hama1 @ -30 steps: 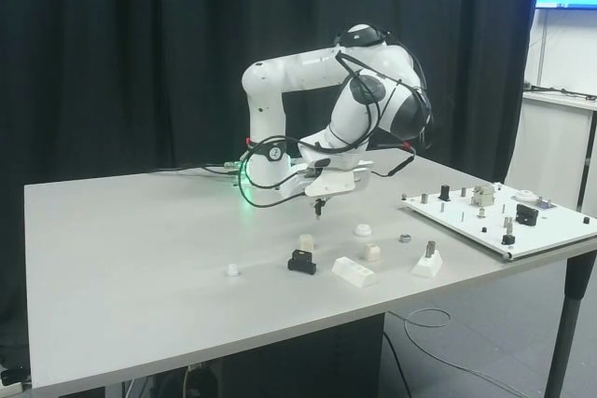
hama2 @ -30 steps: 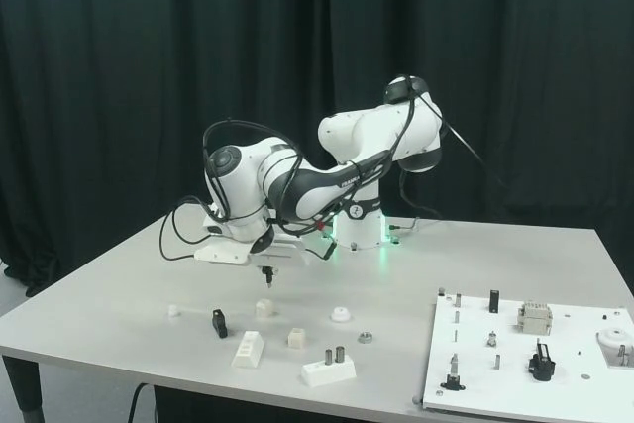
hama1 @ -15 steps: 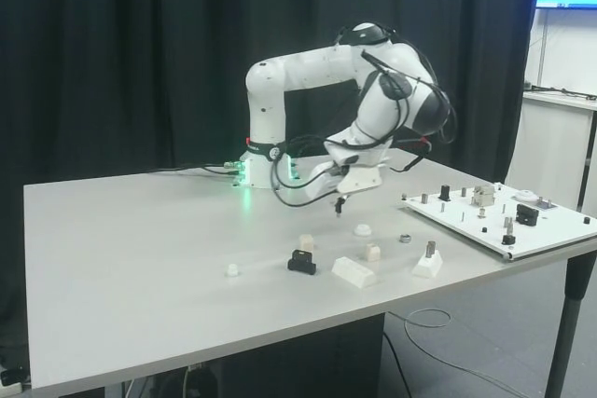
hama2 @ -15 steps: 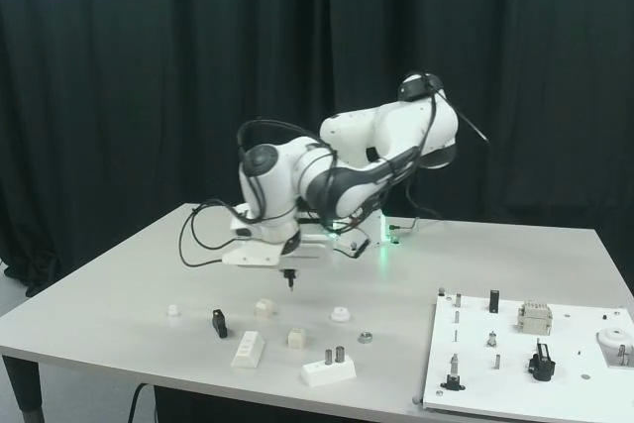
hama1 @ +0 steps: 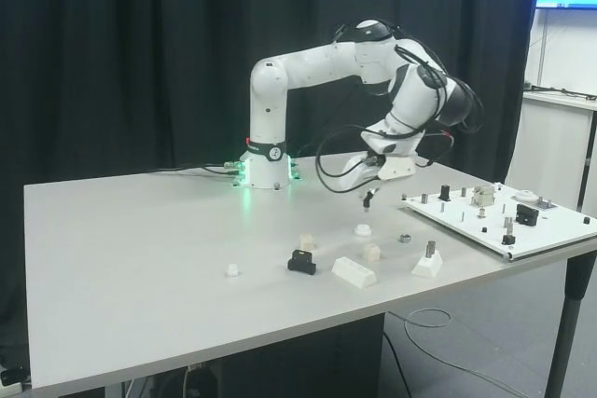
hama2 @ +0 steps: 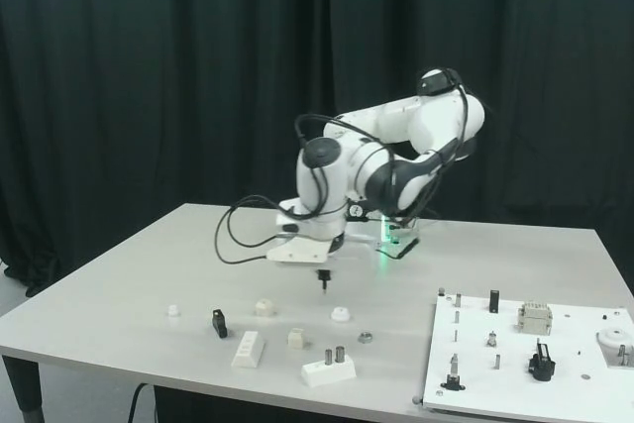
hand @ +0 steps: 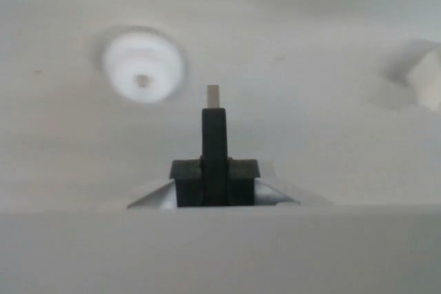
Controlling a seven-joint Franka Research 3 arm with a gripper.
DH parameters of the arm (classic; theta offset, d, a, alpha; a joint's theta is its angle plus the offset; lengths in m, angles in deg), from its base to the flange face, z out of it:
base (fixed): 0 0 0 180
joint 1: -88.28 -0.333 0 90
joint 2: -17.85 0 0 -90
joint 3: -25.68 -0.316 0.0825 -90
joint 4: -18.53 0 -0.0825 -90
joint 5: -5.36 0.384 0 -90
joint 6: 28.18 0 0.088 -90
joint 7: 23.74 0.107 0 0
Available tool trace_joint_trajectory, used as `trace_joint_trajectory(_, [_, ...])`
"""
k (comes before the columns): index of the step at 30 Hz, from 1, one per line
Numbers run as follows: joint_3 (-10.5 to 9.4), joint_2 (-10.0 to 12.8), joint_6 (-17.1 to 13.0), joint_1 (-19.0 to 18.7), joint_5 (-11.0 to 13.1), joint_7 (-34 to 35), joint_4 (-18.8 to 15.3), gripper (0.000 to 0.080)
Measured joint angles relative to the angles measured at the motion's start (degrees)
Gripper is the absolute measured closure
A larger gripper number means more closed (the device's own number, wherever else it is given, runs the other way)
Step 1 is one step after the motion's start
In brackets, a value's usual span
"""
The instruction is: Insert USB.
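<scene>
My gripper (hand: 214,170) is shut on a black USB plug (hand: 213,125) that points straight down, its small grey tip showing past the fingers. In the first room view the gripper (hama1: 369,196) hangs a little above the table, close over a white round part (hama1: 361,228). The wrist view has that round part (hand: 143,67) just beside the plug's tip. From the second room view, the gripper (hama2: 322,279) is likewise just above the round part (hama2: 340,315). The white board (hama1: 550,235) with its fixtures lies further along the table, apart from the gripper.
Loose parts lie near the table's front edge: a black clip (hama1: 300,262), a white block (hama1: 354,271), a white block with pegs (hama1: 427,261), a small cube (hama1: 372,252), a nut (hama1: 405,238) and a small white cap (hama1: 231,269). The arm's base (hama1: 265,170) glows green at the back.
The arm has swung across the table toward the board, carrying the plug from near the black clip's side to above the white round part. The loose parts have not moved.
</scene>
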Motion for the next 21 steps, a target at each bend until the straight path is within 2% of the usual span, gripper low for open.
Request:
trace_joint_trajectory(9, [0.05, -0.9, 0.1, -5.9, 0.6, 5.6, -2.2, 0.0731])
trace_joint_trajectory(21, [0.02, -2.3, 1.5, -13.3, 6.2, 15.2, -7.3, 0.0731])
